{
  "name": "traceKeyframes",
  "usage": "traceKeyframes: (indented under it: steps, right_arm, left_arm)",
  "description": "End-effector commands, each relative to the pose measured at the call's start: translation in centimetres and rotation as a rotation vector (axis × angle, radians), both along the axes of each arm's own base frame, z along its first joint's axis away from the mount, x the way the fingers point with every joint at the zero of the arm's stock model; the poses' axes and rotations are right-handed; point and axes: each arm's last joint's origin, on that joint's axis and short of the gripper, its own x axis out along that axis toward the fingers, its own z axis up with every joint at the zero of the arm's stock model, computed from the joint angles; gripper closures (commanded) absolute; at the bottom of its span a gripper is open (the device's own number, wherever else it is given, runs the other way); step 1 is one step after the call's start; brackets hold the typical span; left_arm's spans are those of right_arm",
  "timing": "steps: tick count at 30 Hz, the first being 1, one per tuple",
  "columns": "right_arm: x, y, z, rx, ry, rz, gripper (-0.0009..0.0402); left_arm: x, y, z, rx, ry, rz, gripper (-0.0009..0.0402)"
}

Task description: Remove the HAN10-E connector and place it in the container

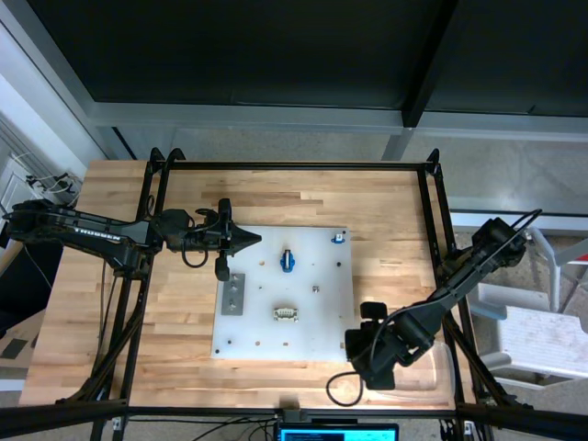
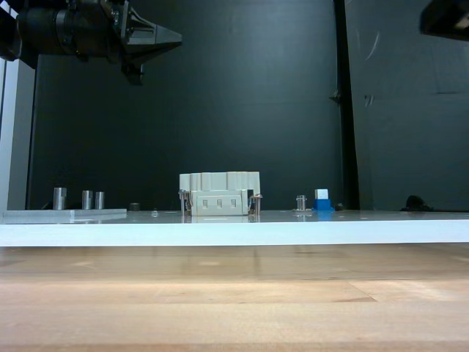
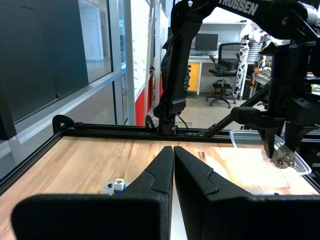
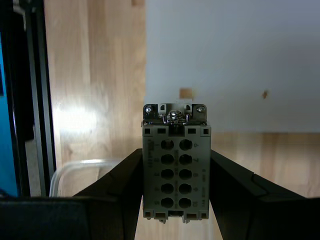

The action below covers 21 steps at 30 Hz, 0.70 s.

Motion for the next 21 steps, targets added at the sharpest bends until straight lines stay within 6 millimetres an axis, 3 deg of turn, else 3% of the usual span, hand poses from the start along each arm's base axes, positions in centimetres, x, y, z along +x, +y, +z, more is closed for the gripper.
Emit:
traceKeyframes:
  steps: [1, 21]
  right_arm:
    - [-1.0, 0.5, -0.1, -0.014, -0.012, 0.003, 0.0361]
    - [-7.3, 2.1, -2.8, 0.003, 0.022, -0.068, 0.0361]
  left_arm:
    - [0.0, 0.0, 0.0, 0.000, 0.000, 0.000, 0.0393]
    - [0.0, 0.0, 0.0, 0.000, 0.000, 0.000, 0.0393]
